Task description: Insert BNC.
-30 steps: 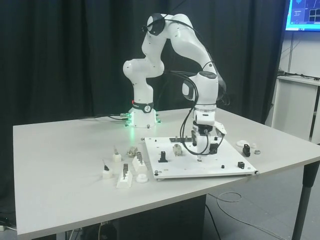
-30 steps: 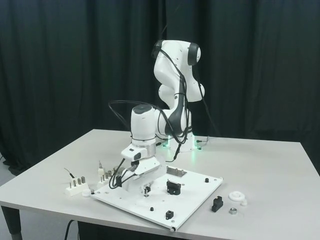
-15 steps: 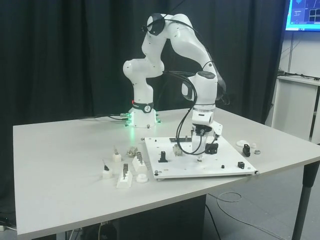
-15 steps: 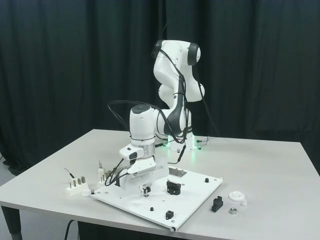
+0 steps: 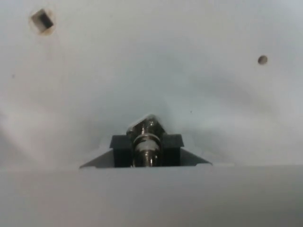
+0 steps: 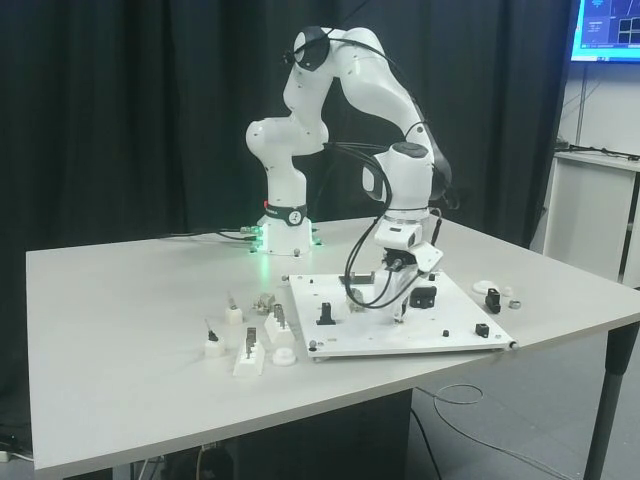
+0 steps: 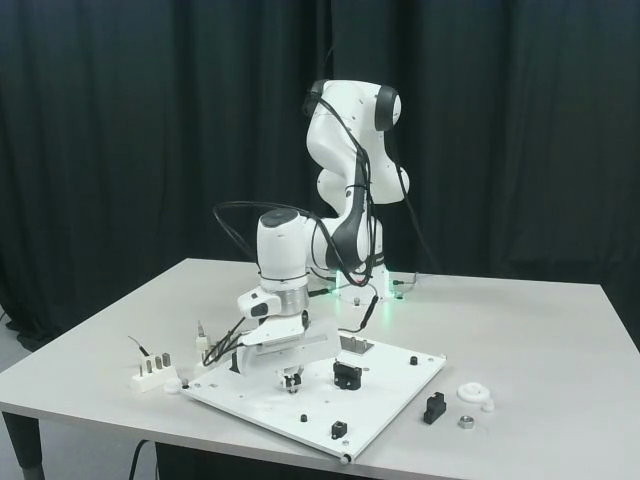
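1. The gripper (image 7: 280, 348) hangs low over the white board (image 7: 390, 395), tipped to one side. I cannot tell if it is apart or together, or if it holds anything.
2. The BNC plug (image 5: 148, 141) is a small metal piece. In the wrist view it sits in a black holder (image 5: 122, 150) on the board, right in the middle of what the camera sees. From the second room view a small metal part (image 7: 291, 377) stands on the board just under the gripper. I think it is the same piece.
3. I think the gripper is tipped and so close because it is working at the plug. I cannot see if the plug is all the way in.
4. A black cable (image 7: 235, 215) loops from the wrist, loose enough for the arm to bend.
5. Other black blocks (image 7: 347, 375) stand on the board, apart from the plug.
6. Spare parts wait in white stands (image 6: 250, 355) on the grey table (image 6: 120, 320), beside the board and away from the gripper.
7. A green light (image 6: 262, 240) glows at the foot of the arm.
8. I can read no words or labels. A screen (image 6: 605, 30) hangs in the corner, but its marks are too small to read.
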Robot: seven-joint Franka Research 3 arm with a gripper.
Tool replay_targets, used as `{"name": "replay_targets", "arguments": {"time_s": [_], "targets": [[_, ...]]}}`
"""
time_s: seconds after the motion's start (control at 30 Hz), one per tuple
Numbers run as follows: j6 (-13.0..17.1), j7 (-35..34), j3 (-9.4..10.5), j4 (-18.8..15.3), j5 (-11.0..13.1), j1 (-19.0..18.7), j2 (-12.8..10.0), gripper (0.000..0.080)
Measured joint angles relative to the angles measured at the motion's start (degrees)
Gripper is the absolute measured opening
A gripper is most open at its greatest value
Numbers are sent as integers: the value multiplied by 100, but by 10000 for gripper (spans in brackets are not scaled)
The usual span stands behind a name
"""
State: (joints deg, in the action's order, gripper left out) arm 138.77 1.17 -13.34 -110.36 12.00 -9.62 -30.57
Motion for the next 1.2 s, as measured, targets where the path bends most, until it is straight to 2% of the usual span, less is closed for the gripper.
{"name": "replay_targets", "arguments": {"time_s": [0.67, 1.2], "targets": [[0, -1101, -1, 0, 19, 0, 2, 121], [0, -2054, -16, -4, 124, 0, 2, 121]]}}
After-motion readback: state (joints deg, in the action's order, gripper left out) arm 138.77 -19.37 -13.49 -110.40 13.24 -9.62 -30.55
